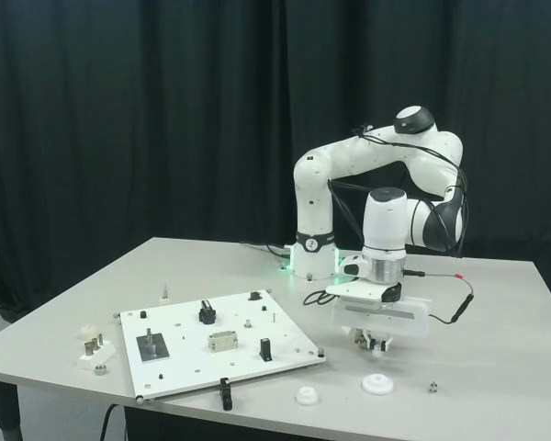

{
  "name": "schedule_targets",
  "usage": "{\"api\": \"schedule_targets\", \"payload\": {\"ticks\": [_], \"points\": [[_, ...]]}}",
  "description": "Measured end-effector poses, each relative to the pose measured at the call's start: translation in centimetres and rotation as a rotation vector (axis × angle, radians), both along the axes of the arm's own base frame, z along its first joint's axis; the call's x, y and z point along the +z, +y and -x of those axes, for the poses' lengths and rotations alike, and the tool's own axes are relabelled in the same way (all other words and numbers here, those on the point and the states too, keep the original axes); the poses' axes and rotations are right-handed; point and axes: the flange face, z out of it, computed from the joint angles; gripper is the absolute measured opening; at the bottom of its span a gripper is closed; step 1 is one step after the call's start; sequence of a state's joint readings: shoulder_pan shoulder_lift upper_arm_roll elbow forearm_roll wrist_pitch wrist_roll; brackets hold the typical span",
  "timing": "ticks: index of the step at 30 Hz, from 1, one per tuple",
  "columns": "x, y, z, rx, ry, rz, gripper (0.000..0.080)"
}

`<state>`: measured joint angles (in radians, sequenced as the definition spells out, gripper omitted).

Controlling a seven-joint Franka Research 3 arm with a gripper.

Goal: Insert small gear.

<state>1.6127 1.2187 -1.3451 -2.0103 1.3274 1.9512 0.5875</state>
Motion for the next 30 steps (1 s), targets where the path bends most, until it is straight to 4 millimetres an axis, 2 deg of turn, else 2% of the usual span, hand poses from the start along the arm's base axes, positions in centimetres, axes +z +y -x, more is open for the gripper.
{"api": "schedule_targets", "payload": {"ticks": [18,24,30], "points": [[0.4,-0.4,-0.3,0.026,-0.013,0.067,0.0143],[1.2,-1.5,-0.6,0.04,-0.018,0.136,0.0143],[2.2,-3.5,-1.1,0.04,-0.011,0.197,0.0143]]}}
